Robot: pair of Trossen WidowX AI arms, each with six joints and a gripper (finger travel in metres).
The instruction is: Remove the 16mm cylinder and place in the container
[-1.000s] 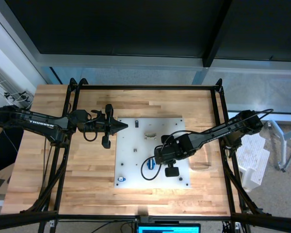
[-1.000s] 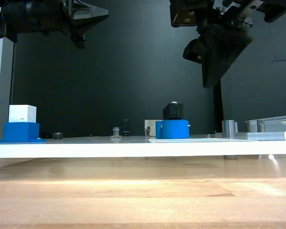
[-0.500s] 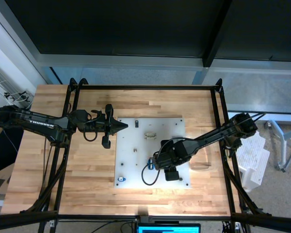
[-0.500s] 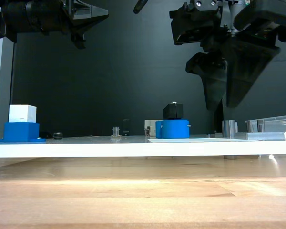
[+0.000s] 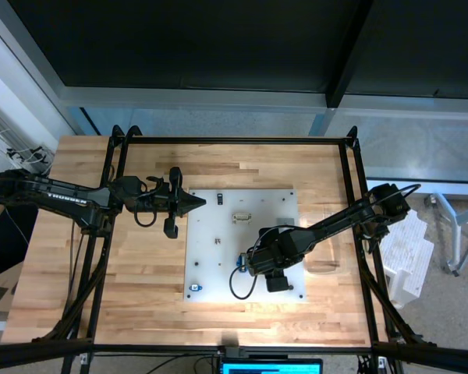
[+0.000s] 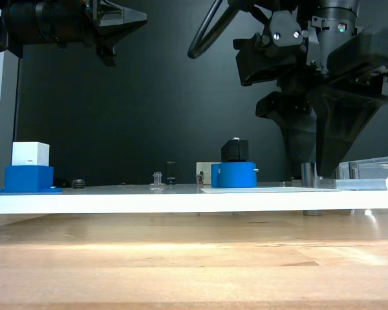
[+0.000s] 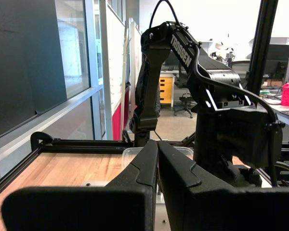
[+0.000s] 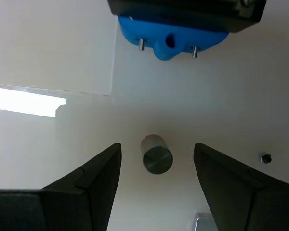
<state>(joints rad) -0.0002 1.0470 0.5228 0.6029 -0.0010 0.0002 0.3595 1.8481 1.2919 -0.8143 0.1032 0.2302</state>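
The 16mm cylinder (image 8: 156, 154), a short grey metal peg, stands upright on the white board (image 5: 210, 269). It sits between the spread fingers of my right gripper (image 8: 156, 146), which is open and touches nothing. At table height the peg (image 6: 308, 173) shows just below the right gripper's (image 6: 315, 168) tips. From above, the right gripper (image 5: 267, 269) hides the peg. The container (image 5: 325, 253), a clear tub, lies right of the board. My left gripper (image 5: 199, 201) hangs shut and empty, high over the board's far left edge.
A blue-and-black connector part (image 5: 242, 262) stands on the board just left of the right gripper, with a black cable looping from it. A small blue-and-white block (image 5: 193, 288) sits near the board's front left. Black frame rails border the table.
The right gripper has come down and slightly nearer, from well above the board to fingers straddling the peg. The left arm has not moved.
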